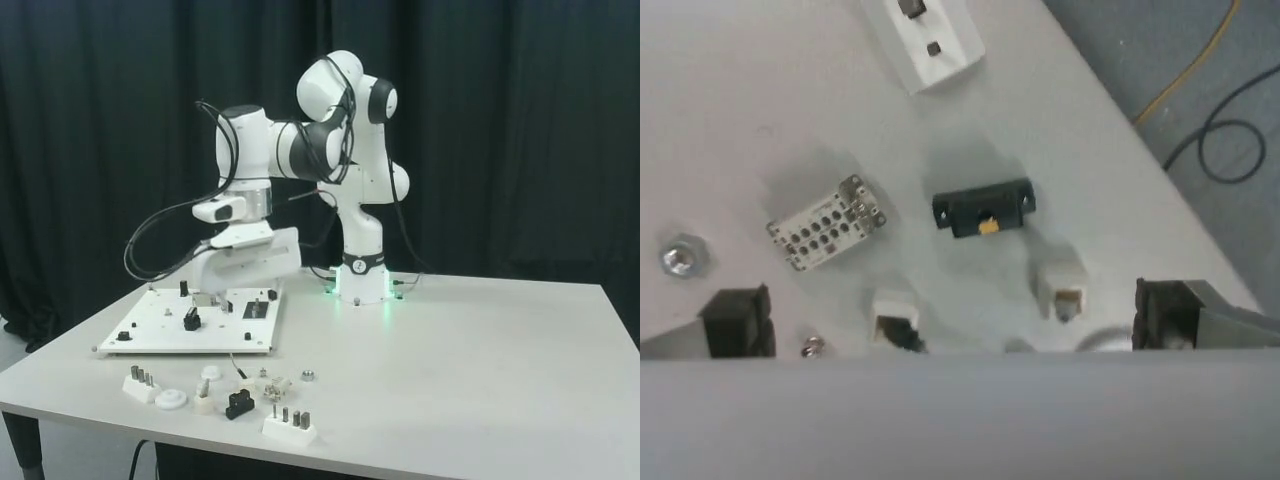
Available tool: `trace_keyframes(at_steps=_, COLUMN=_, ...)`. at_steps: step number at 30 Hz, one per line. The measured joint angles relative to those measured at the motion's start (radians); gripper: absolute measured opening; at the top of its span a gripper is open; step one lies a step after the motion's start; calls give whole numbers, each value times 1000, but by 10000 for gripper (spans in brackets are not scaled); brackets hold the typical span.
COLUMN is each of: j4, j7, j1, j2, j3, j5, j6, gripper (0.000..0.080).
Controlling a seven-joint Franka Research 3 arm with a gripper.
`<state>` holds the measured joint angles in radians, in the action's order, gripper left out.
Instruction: Pick square peg 3.
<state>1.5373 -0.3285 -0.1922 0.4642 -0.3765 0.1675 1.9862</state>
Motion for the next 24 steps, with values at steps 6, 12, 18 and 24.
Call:
trace_keyframes(at_steps=6, j4=-36, j7=-52, j1=-10, j2=42, j3=1, j5=-11, j6=0, gripper=800)
trace_keyframes(at_steps=12, j4=-65, j7=-104, j1=-15, j2=75, j3=4, j5=-22, j6=-3, gripper=800)
trace_keyframes(at_steps=18, j4=-88, j7=-152, j1=-15, j2=104, j3=13, j5=-22, j6=-6, gripper=800)
trace_keyframes(at_steps=24, j4=-107, j7=-170, j1=-15, j2=131, j3=28, j5=-22, j6=-6, gripper=800)
